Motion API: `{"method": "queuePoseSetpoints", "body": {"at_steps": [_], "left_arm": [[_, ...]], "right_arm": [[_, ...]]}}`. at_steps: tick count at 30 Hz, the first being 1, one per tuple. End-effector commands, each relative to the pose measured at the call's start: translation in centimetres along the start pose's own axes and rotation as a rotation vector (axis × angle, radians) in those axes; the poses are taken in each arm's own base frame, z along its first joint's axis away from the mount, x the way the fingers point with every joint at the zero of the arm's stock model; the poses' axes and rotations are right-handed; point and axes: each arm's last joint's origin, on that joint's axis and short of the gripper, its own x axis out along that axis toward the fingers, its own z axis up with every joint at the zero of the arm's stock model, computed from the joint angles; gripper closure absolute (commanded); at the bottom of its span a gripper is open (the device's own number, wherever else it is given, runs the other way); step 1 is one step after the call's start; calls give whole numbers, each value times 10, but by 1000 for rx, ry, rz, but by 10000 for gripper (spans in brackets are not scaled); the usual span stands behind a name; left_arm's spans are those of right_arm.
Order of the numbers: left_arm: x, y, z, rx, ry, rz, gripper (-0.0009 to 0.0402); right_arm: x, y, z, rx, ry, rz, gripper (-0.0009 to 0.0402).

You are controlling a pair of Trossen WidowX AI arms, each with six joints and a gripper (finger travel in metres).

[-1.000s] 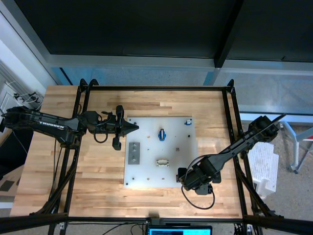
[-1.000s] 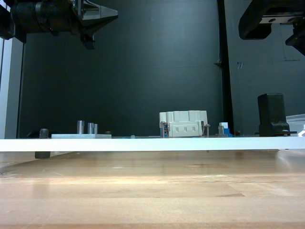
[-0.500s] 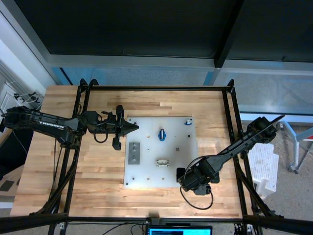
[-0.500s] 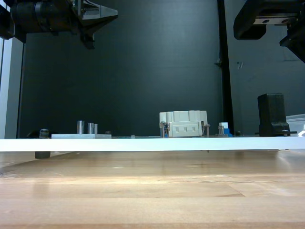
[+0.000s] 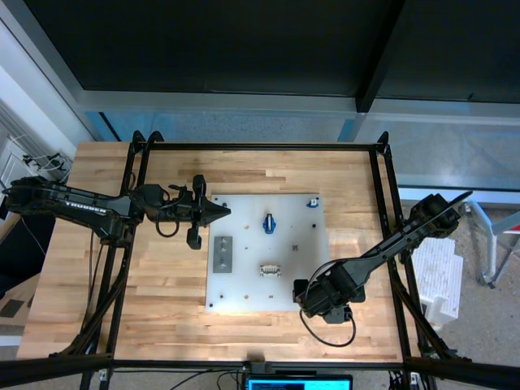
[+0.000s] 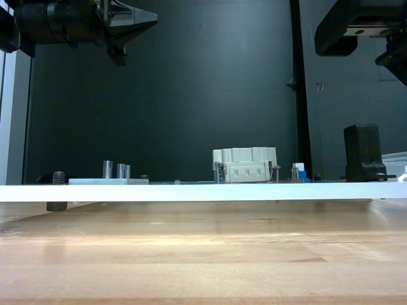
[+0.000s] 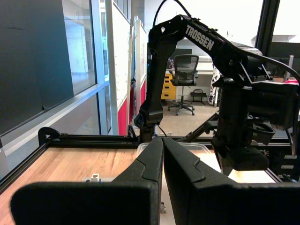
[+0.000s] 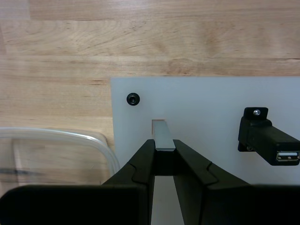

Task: Pick the 16mm bar and install on taskboard

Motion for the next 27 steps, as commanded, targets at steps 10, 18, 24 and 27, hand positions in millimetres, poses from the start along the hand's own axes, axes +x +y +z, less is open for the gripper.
{"method": "queuePoseSetpoints", "body": {"at_steps": [10,18,24,27], "left_arm": [[0,0,0,0,0,0,393],[0,0,0,0,0,0,393],[0,0,0,0,-1,0,393],[0,0,0,0,0,0,393]], "right_arm": [[2,1,0,0,18,-10,393],[3,2,-1,2,24,-2,393],[4,3,1,-4,22,-4,393],[4,3,1,-5,21,-6,393]]}}
